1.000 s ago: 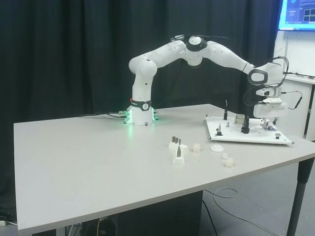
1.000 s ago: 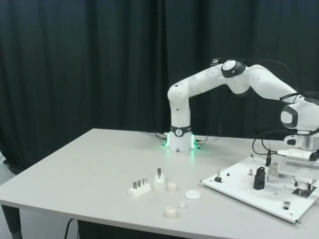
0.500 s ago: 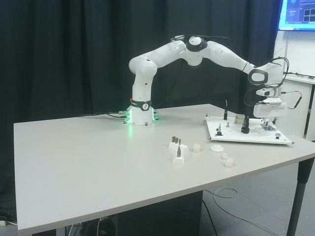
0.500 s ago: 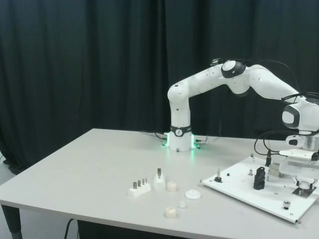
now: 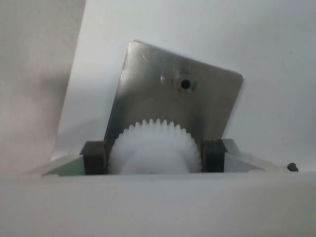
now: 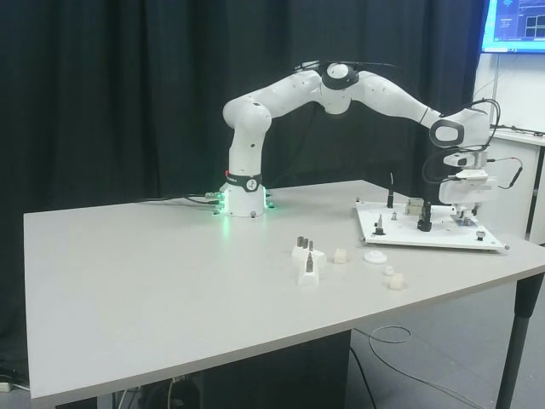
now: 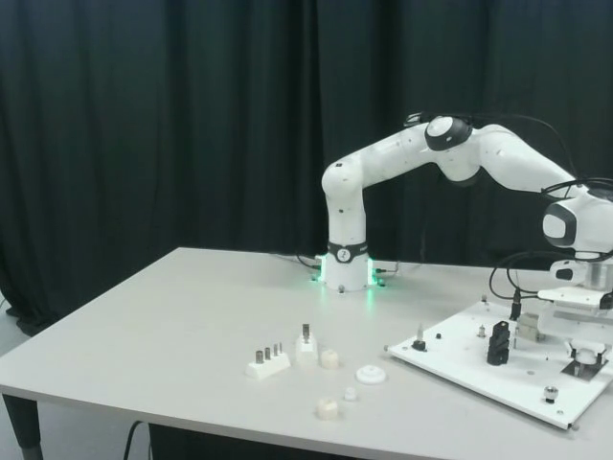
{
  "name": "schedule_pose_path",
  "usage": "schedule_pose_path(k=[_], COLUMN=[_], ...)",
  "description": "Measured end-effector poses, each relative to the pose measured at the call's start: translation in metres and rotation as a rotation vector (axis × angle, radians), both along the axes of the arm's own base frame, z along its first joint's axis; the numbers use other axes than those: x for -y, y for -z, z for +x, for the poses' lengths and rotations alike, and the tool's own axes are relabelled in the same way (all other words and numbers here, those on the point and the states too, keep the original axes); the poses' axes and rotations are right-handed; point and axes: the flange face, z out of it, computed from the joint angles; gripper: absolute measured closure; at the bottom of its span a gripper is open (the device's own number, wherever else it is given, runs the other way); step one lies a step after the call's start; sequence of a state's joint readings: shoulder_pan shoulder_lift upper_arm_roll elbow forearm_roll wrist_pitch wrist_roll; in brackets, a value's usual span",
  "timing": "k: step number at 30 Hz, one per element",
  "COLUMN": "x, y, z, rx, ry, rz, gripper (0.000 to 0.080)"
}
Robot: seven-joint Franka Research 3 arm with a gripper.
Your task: Insert medium gear.
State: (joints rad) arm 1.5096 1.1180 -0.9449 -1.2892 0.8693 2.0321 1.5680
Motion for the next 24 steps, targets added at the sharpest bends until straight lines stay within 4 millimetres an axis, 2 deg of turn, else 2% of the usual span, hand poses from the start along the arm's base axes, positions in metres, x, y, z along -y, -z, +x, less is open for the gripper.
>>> schedule_pose_path(k=[24], x=[0.0052], y=[-0.0003], z=[0.0069], rx=[0.0], ry=[0.011], rz=[0.001], gripper=[0.0403])
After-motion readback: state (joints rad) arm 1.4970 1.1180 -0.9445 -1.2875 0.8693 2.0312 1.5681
